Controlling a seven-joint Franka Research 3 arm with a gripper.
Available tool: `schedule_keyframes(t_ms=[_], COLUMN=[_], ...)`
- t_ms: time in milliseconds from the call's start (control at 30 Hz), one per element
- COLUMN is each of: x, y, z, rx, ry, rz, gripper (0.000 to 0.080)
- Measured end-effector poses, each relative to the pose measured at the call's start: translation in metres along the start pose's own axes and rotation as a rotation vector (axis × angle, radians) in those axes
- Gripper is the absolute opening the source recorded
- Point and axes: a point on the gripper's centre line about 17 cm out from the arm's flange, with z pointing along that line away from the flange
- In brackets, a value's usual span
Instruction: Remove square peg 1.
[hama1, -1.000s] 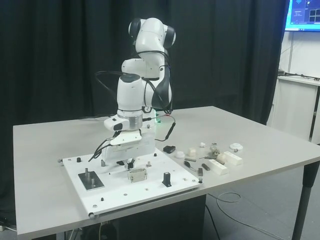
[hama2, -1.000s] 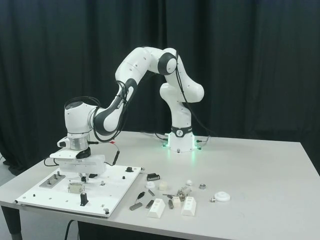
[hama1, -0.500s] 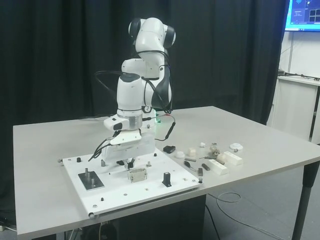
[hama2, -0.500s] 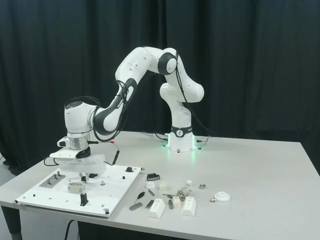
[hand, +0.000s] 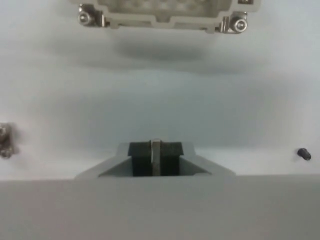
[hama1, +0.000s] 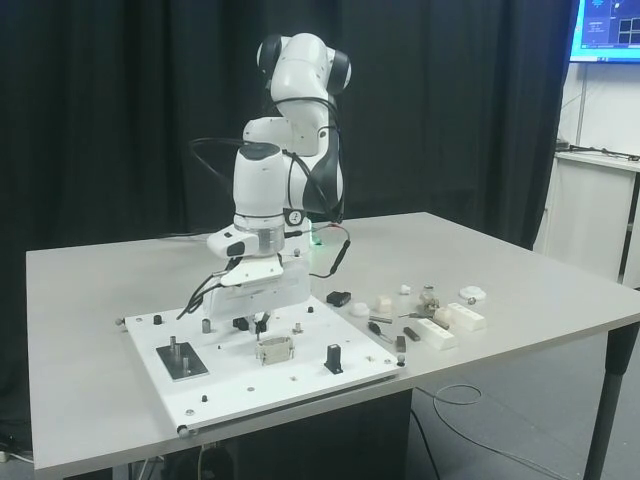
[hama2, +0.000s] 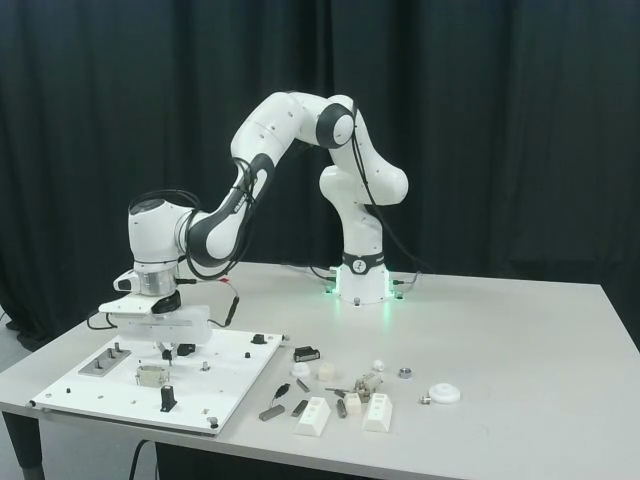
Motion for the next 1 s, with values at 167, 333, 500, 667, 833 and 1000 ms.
schedule_keyframes(t_ms=[167, 333, 500, 667, 833, 1000], x=[0.0, 0.0, -0.001, -0.004, -0.006, -0.008], y=[0.0, 0.0, -0.001, -0.003, -0.003, -0.002], z=[-0.003, -0.008, -0.02, -0.034, -0.045, -0.048], rx=[-0.004, -0.008, -0.009, -0.003, -0.002, -0.003], ry=[-0.003, -0.007, -0.01, -0.017, -0.02, -0.023], rz=[-0.003, -0.005, -0.006, -0.006, -0.005, -0.003], gripper=[0.0031, 0.0031, 0.0031, 0.0031, 0.0031, 0.0031])
